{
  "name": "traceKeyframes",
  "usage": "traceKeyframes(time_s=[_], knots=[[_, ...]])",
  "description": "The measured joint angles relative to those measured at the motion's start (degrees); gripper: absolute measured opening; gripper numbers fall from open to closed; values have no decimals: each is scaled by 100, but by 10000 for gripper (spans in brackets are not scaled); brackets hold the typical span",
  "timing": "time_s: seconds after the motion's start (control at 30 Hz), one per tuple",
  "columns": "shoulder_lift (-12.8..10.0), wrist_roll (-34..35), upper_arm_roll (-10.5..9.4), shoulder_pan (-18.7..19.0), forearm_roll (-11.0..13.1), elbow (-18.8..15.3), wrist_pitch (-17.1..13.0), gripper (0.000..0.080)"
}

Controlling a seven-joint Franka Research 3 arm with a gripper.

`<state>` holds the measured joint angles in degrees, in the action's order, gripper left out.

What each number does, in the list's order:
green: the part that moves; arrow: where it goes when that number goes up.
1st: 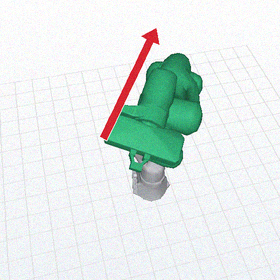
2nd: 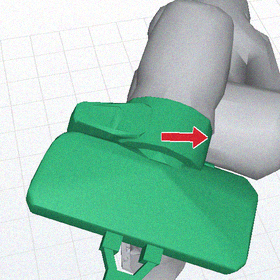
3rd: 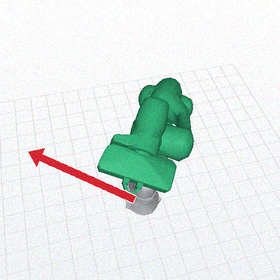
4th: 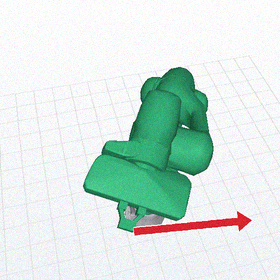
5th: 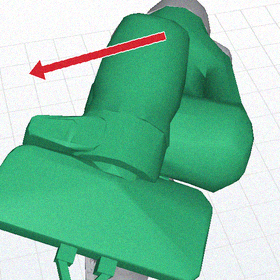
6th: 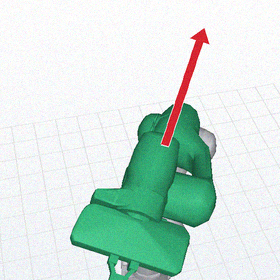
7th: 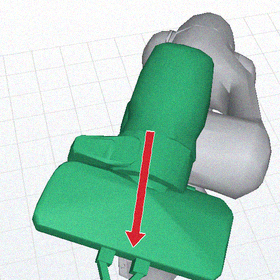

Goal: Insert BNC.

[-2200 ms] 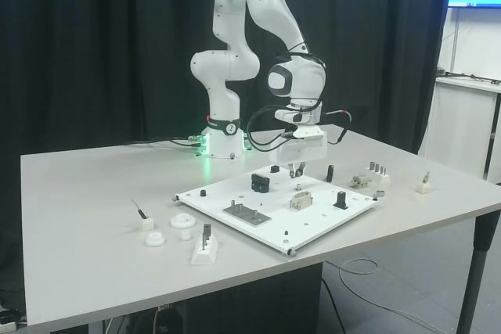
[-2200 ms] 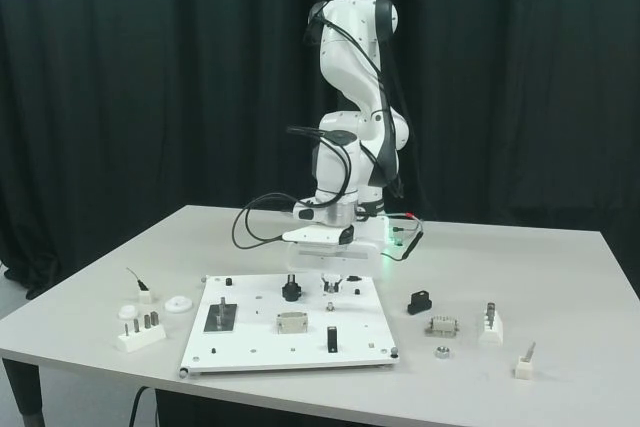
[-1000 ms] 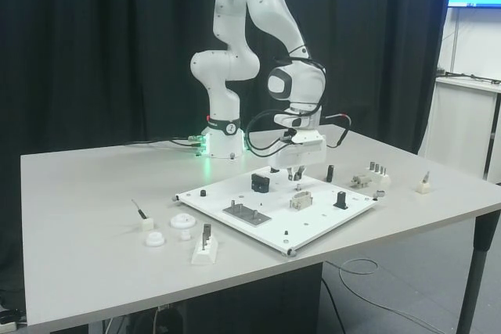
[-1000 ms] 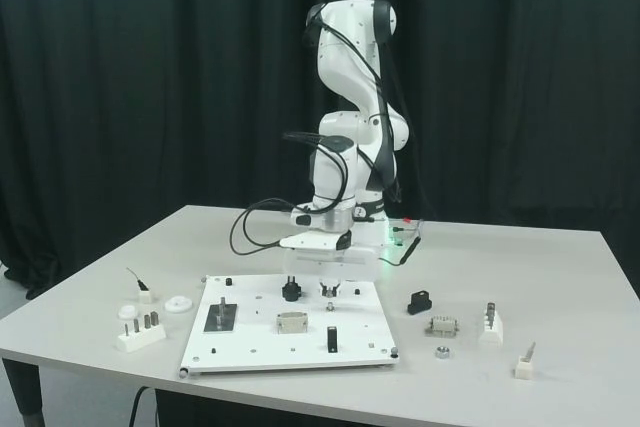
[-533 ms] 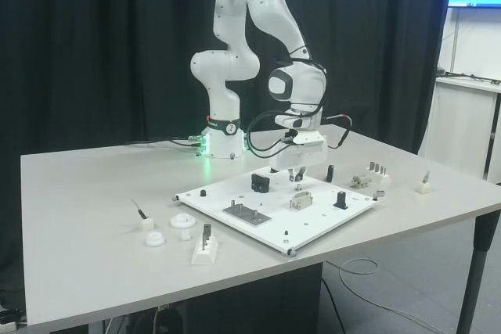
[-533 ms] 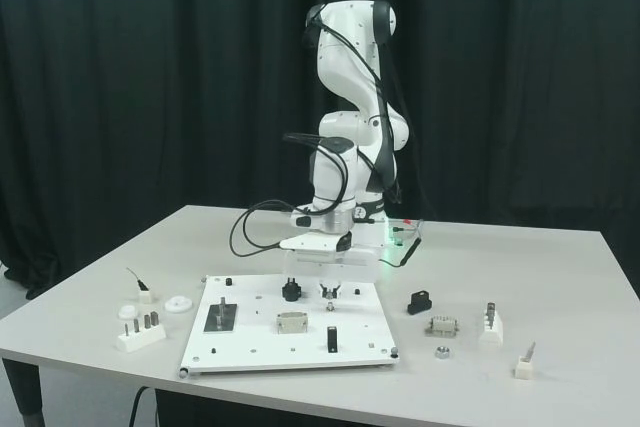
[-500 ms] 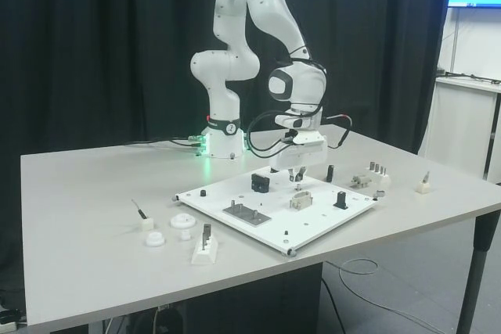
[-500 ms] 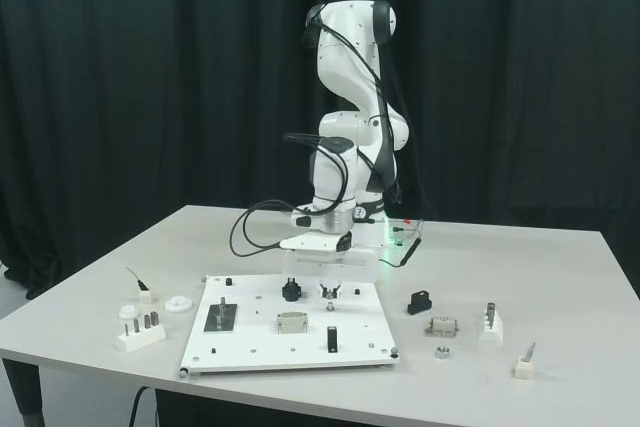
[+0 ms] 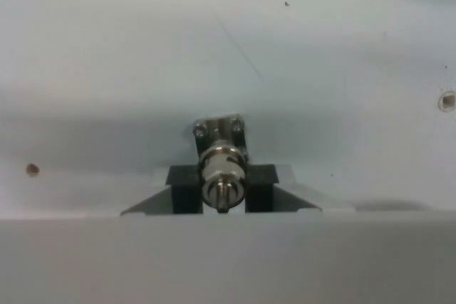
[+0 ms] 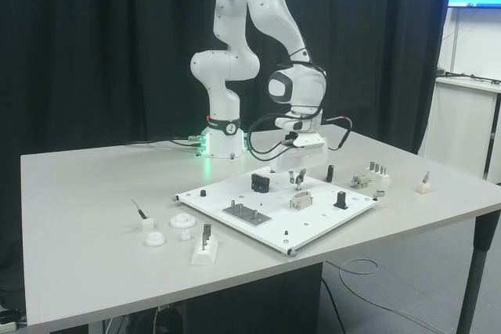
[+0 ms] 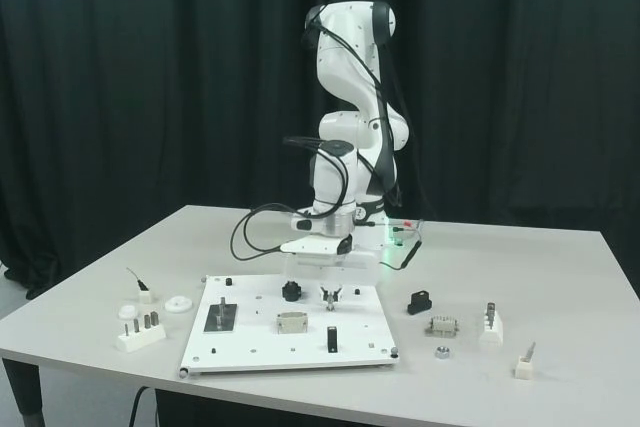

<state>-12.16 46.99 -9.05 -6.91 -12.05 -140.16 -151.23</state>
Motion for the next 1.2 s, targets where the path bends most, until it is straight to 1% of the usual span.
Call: traceKeyframes(time_s=[0.33,0.67,1.2], knots=[[-68,0,16,0,0,10,-72,124],[-77,0,19,0,-5,13,-125,124],[-80,-35,19,1,-73,10,-126,124]])
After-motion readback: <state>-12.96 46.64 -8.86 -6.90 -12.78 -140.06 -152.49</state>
